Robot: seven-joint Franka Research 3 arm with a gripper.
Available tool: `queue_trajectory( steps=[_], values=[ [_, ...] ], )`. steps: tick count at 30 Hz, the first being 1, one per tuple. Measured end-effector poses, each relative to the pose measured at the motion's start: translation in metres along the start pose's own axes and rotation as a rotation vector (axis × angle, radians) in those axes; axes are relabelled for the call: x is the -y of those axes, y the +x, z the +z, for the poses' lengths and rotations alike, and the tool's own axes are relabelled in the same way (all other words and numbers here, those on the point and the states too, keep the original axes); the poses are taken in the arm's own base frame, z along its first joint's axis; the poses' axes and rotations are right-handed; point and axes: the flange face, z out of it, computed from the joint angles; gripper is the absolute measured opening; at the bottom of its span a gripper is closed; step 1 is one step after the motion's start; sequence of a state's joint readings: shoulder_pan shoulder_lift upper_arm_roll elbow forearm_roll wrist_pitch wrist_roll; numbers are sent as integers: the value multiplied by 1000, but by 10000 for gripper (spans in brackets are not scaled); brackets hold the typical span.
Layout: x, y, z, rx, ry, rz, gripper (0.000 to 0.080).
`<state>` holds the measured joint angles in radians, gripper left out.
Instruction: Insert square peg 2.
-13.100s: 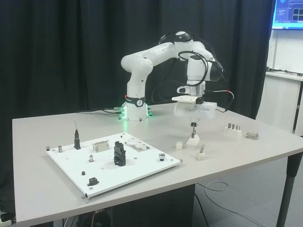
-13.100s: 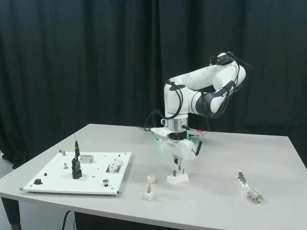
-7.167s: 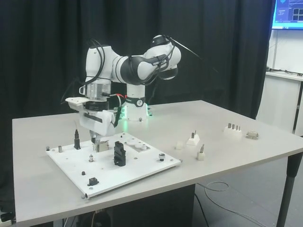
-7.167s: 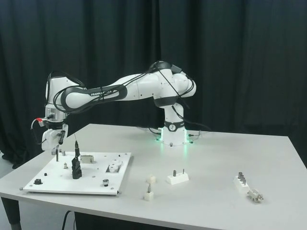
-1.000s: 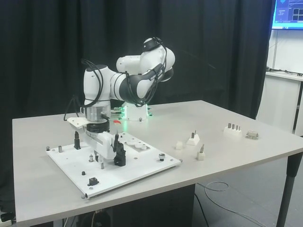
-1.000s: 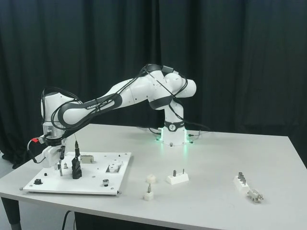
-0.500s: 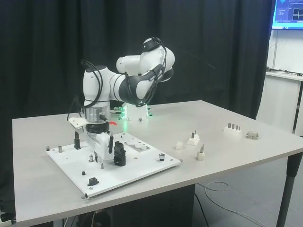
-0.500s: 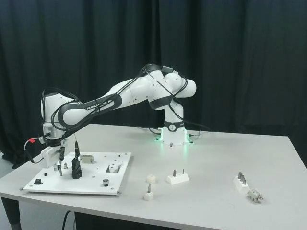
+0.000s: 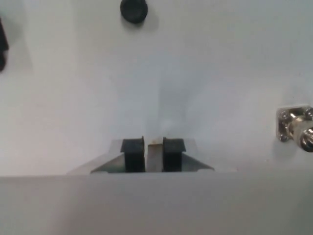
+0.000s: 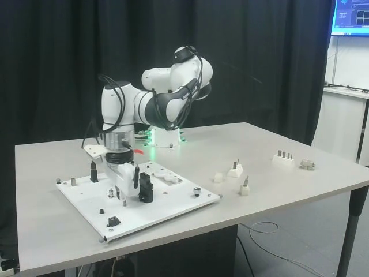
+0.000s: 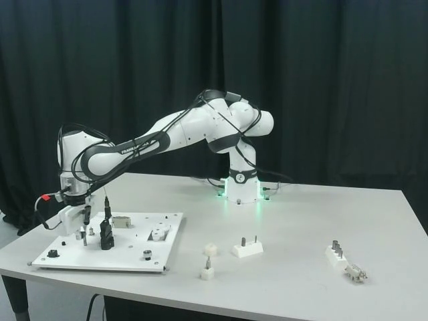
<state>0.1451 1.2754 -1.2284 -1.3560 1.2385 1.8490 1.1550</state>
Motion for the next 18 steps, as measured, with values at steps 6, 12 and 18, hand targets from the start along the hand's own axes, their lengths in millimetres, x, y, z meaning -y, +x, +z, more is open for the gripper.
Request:
queue_trajectory(
  steps=[6, 12, 18],
  values=[
    [-1, -3, 5, 5, -9, -21, 75],
    [-1, -3, 0, -9, -14, -29, 485],
    [1, -4, -13, -13, -9, -40, 729]
  ],
)
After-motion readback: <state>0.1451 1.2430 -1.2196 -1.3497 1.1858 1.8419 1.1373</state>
